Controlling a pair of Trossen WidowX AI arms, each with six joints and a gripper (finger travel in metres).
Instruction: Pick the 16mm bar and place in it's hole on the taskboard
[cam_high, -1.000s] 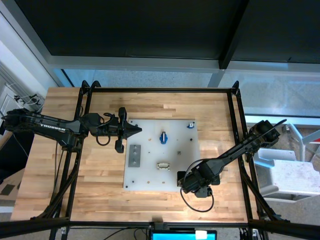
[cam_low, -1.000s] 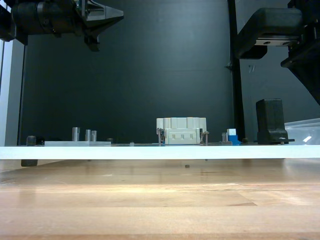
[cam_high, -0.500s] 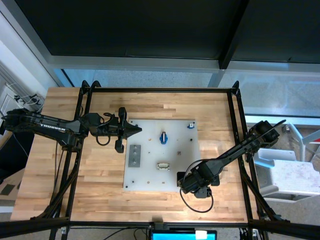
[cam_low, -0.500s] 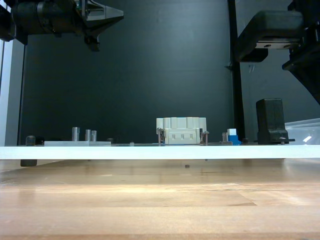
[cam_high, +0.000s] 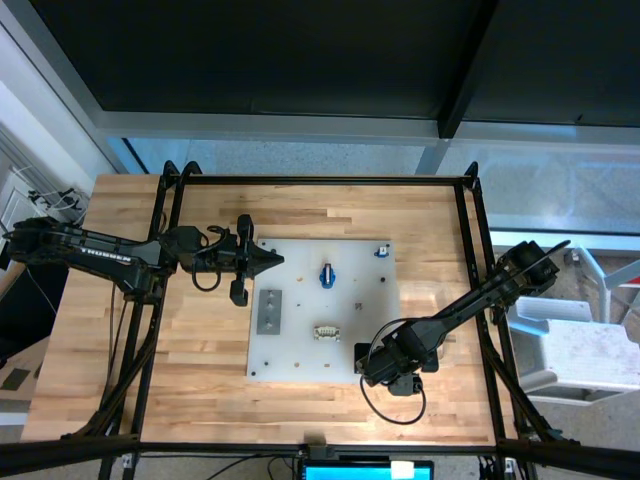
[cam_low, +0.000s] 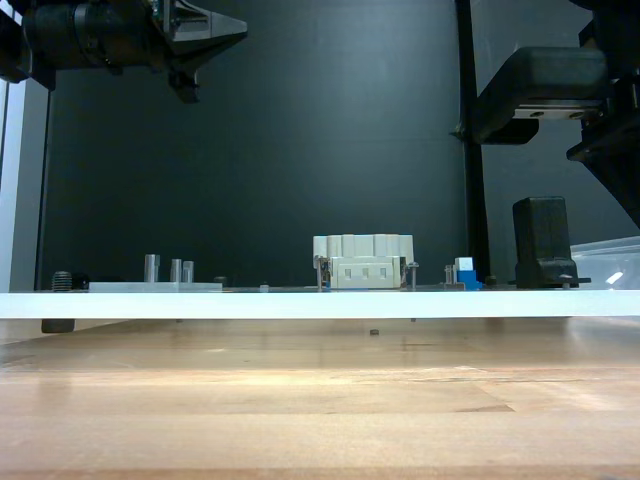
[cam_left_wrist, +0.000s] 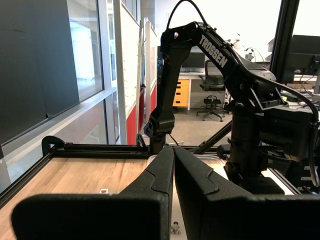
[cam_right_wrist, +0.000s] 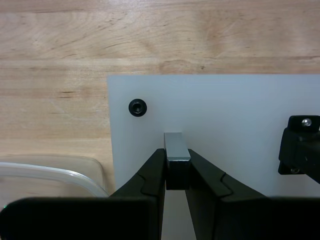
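Wood tabletop (cam_right_wrist: 150, 30) at the near edge, then the white taskboard (cam_right_wrist: 240, 110) lying on it. Right gripper (cam_right_wrist: 177, 165) hangs over the board's near right corner w/ its fingers (cam_right_wrist: 152, 175) clamped on the 16mm bar (cam_right_wrist: 176, 146) — a square-ended grey metal piece, held clear of the board and not in any seat. Close by are a black bolt head (cam_right_wrist: 138, 107), a black block (cam_right_wrist: 300, 150) and a clear plastic tub (cam_right_wrist: 50, 172) off the board's edge.

So the pick looks done. Carry, line-up and insertion are all left, approx. the whole placing half.

Further in sit a cream connector (cam_high: 326, 332) and a grey block (cam_high: 270, 310) w/ short pegs standing in it; can't tell which hole is the bar's. Farther back, left gripper (cam_high: 268, 259) hovers high over the board's far left edge, its fingers pressed together w/ nothing between them.

Writing: "TROSSEN" in white on the left arm (cam_high: 100, 255) in the high view, and on the right arm (cam_left_wrist: 215, 50) in the left wrist view — no other legible labels.
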